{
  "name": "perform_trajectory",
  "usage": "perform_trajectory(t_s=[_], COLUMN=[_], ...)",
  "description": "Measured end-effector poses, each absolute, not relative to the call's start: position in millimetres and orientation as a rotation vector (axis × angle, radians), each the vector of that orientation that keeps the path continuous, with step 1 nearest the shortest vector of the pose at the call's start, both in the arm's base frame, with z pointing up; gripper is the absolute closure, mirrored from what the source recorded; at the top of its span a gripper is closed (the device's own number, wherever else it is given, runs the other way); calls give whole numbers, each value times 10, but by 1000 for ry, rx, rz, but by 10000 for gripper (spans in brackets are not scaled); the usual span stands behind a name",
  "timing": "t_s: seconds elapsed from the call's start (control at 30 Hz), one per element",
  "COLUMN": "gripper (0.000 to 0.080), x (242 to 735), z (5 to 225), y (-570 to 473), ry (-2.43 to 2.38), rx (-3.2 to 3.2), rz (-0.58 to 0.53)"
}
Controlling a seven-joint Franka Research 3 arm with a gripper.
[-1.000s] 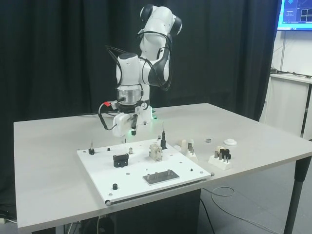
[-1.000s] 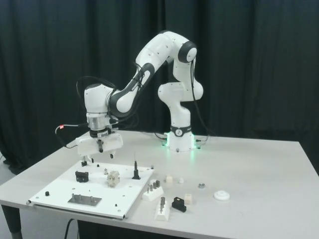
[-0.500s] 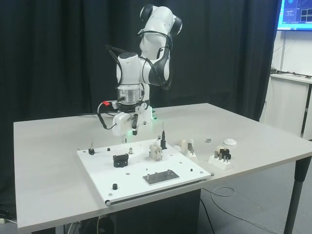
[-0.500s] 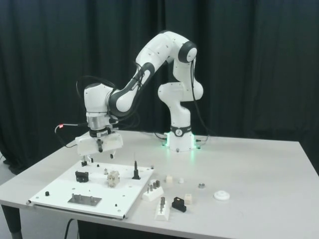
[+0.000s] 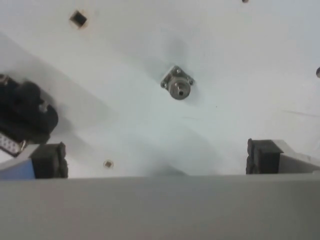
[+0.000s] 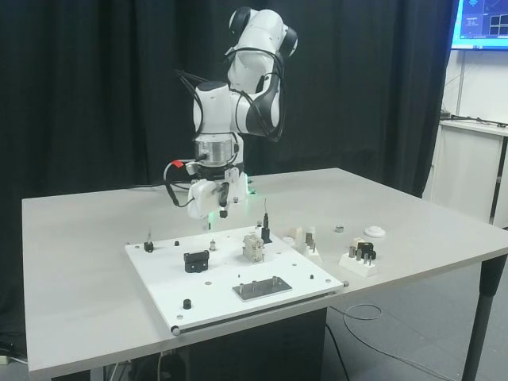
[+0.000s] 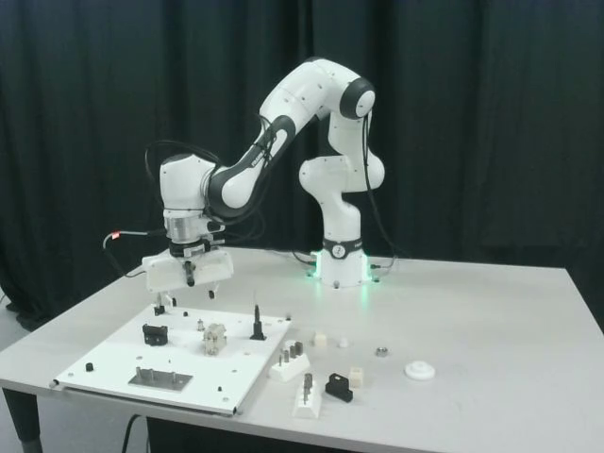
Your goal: Pick bolt 4.
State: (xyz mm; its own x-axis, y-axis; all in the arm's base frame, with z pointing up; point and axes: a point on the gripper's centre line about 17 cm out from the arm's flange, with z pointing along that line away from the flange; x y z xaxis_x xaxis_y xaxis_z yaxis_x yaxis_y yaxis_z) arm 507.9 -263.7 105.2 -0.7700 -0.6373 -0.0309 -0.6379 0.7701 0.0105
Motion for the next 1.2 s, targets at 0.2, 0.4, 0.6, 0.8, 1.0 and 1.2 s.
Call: perform_trajectory(t_s=[0.2,0.4,0.6,0.8,1.0,1.2], gripper=[3,3,3,3,3,3], x=[5131,5165,5192,5231,5258,5272], z=[1126,1207,1298,1376,1427,1460], y=[-2611,-2604,-2591,-2575,-2557,-2546], ry=[2913,2908,2900,2891,2875,2863], rx=[-1116,-1178,-1249,-1282,-1299,-1309], rz=[35,36,42,43,40,39])
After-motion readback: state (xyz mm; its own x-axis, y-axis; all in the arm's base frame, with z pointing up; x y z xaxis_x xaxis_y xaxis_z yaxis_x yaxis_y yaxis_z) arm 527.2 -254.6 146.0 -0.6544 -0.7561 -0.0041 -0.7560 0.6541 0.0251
